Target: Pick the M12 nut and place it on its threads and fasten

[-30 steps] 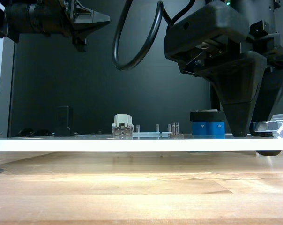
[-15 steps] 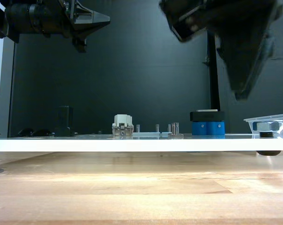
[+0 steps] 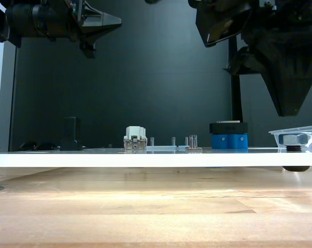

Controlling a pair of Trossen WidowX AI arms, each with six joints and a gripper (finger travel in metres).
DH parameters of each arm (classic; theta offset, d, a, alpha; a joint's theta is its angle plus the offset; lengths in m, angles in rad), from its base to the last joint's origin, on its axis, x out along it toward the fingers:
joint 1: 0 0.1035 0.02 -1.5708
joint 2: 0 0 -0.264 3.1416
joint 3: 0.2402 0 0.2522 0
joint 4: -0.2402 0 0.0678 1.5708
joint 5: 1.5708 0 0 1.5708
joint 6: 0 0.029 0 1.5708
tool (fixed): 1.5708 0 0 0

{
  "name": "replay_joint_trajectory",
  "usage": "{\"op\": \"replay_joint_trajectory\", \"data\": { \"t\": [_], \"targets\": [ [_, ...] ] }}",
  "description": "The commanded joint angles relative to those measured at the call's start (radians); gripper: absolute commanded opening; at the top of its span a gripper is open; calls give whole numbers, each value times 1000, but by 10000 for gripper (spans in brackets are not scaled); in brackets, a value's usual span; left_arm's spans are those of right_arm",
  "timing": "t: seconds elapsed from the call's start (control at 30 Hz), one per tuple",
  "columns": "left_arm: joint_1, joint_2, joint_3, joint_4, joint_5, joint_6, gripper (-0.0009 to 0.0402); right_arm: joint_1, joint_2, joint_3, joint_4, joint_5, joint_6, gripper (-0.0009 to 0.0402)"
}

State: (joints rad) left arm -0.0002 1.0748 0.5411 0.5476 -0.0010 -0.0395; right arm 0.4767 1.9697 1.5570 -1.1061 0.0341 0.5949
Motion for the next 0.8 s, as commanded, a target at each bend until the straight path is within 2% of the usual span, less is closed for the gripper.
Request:
{"op": "replay_joint_trajectory", "data": {
  "t": [0.03, 0.57, 0.63, 0.73, 0.77, 0.8],
  "targets": [
    [0, 0, 0, 0, 0, 0, 0, 2, 1, -21, 12, 0, -35, -2],
    [0, 0, 0, 0, 0, 0, 0, 14, 3, -81, 101, -5, -31, 0],
    [0, 0, 0, 0, 0, 0, 0, 14, 3, -93, 127, -42, -25, 0],
    [0, 0, 0, 0, 0, 0, 0, 15, 3, -104, 164, -195, -51, 0],
    [0, 0, 0, 0, 0, 0, 0, 16, 3, -103, 162, -212, -59, 0],
    [0, 0, 0, 0, 0, 0, 0, 16, 3, -101, 152, -208, -61, 0]
  ]
}}
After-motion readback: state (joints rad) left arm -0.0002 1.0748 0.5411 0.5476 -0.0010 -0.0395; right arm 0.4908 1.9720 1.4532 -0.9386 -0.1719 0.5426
